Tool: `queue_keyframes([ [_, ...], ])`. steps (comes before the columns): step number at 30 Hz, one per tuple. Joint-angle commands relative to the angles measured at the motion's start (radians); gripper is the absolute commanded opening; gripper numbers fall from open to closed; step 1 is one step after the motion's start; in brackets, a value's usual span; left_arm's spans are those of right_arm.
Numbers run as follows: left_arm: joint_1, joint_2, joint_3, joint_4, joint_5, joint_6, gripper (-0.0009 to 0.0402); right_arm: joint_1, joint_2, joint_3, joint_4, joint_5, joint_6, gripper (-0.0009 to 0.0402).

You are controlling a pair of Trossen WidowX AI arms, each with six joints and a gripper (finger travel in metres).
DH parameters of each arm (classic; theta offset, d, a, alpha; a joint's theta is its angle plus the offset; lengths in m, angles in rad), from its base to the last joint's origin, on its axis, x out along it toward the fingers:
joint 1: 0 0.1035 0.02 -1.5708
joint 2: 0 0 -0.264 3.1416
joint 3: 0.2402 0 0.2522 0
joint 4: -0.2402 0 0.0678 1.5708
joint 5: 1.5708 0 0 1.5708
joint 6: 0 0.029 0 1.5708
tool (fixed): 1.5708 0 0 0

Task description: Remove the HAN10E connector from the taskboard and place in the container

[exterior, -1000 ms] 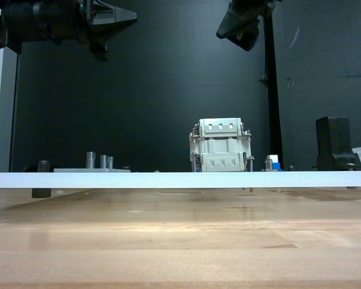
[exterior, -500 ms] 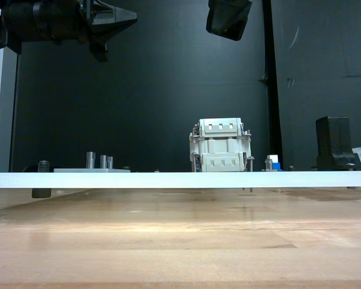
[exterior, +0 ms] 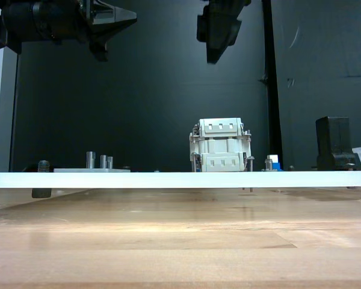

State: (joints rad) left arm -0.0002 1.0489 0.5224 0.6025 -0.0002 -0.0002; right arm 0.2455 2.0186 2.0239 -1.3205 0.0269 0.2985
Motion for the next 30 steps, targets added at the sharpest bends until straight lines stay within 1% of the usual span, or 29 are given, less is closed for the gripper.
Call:
queue_keyframes([
  [1,0.000,0.000,0.000,0.000,0.000,0.000,0.0000,0.003,0.024,0.000,-0.001,0.000,0.001,0.0231],
  [6,0.000,0.000,0.000,0.000,0.000,0.000,0.0000,0.007,0.053,0.000,0.000,0.000,0.000,0.0289],
  [8,0.000,0.000,0.000,0.000,0.000,0.000,0.0000,0.010,0.053,-0.004,0.008,0.000,0.000,0.0304],
  [10,0.000,0.000,0.000,0.000,0.000,0.000,0.0000,0.011,0.053,-0.014,0.028,0.012,0.000,0.0314],
  [12,0.000,0.000,0.000,0.000,0.000,0.000,0.0000,0.013,0.053,-0.015,0.030,0.034,0.001,0.0319],
  [13,0.000,0.000,0.000,0.000,0.000,0.000,0.0000,0.013,0.053,-0.019,0.032,0.037,0.001,0.0321],
  [19,0.000,0.000,0.000,0.000,0.000,0.000,0.0000,0.017,0.053,-0.078,0.088,0.034,0.001,0.0322],
  [30,0.000,0.000,0.000,0.000,0.000,0.000,0.0000,0.019,0.053,-0.227,0.232,0.024,0.000,0.0322],
])
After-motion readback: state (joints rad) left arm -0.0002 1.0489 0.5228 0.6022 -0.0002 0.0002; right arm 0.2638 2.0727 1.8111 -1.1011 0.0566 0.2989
